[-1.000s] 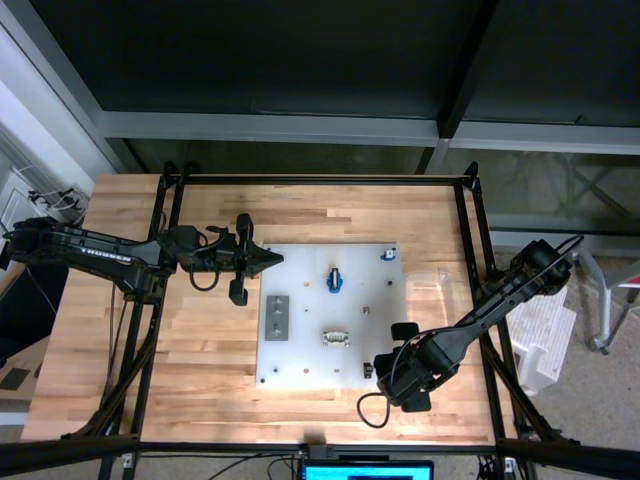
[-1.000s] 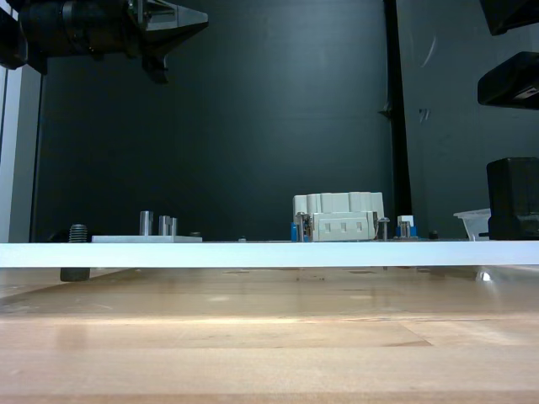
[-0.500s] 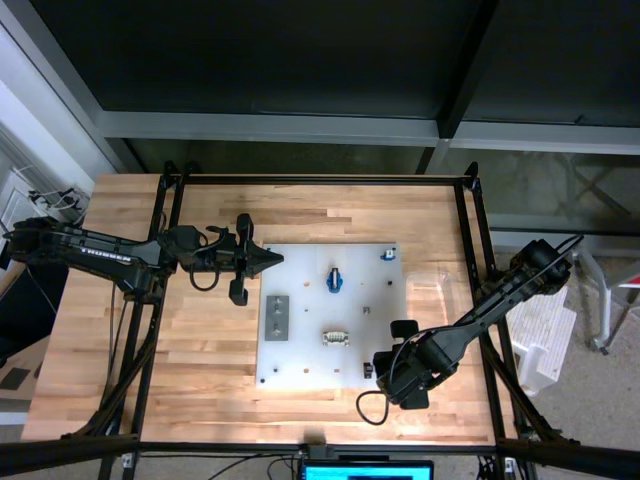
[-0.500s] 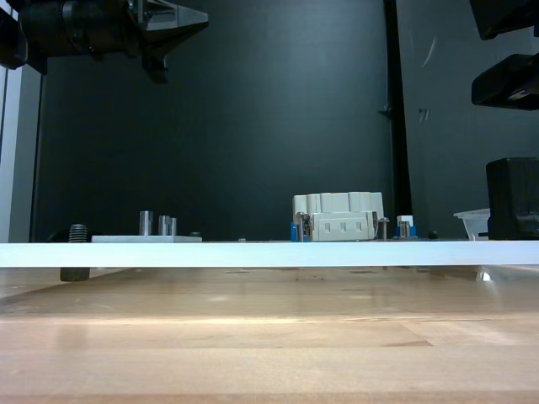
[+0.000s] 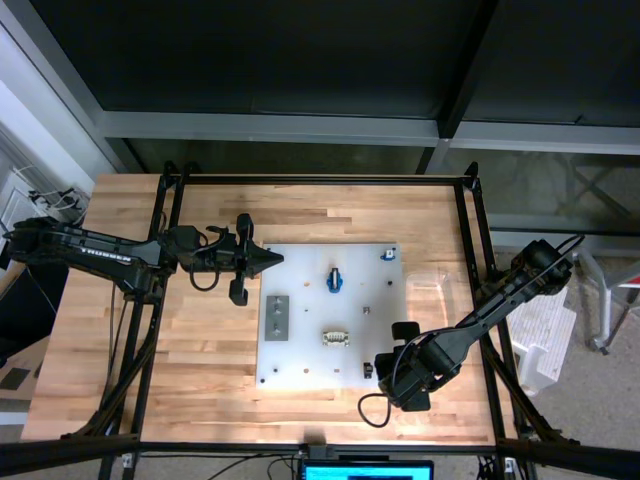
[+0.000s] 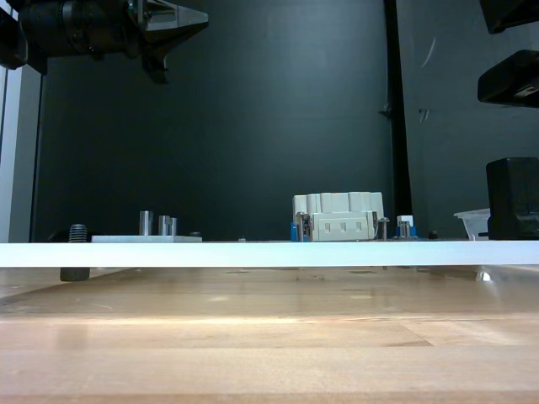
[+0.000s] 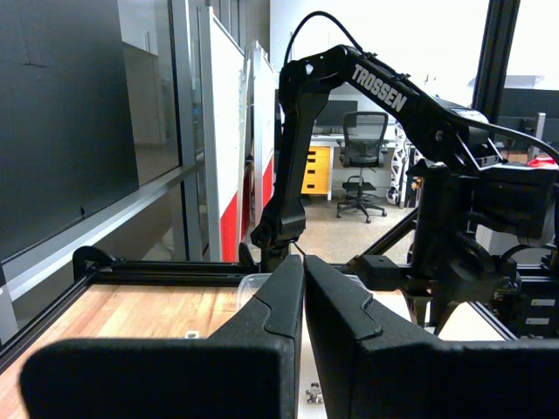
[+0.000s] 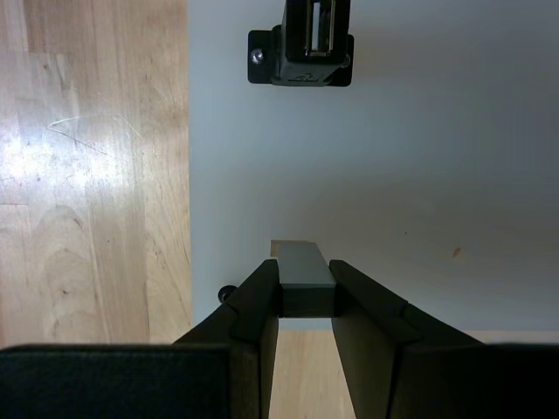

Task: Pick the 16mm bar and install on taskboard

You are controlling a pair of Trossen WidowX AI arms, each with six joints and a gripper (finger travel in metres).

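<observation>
My right gripper (image 8: 306,292) is shut on the 16mm bar (image 8: 306,272), a short grey metal piece held between both fingers (image 8: 255,305). The bar hangs above the near edge of the white taskboard (image 8: 419,183), clear of any seat. From above, the right gripper (image 5: 398,377) is over the board's near right corner. It also shows in the low view as dark shapes (image 6: 510,80), with the bar hidden there. My left gripper (image 5: 270,259) is shut on nothing, high over the board's left far edge (image 6: 195,17), its fingers (image 7: 278,301) pressed together.
On the taskboard (image 5: 300,345) sit a grey block with pegs (image 5: 276,318), a beige connector (image 5: 336,340), a blue part (image 5: 334,280) and a black socket mount (image 8: 302,45) ahead of the held bar. Bare wooden table (image 5: 200,370) surrounds the board.
Half a second ago the right gripper with the bar sat slightly further left; it is now back where it was a second ago. The left arm has not moved.
</observation>
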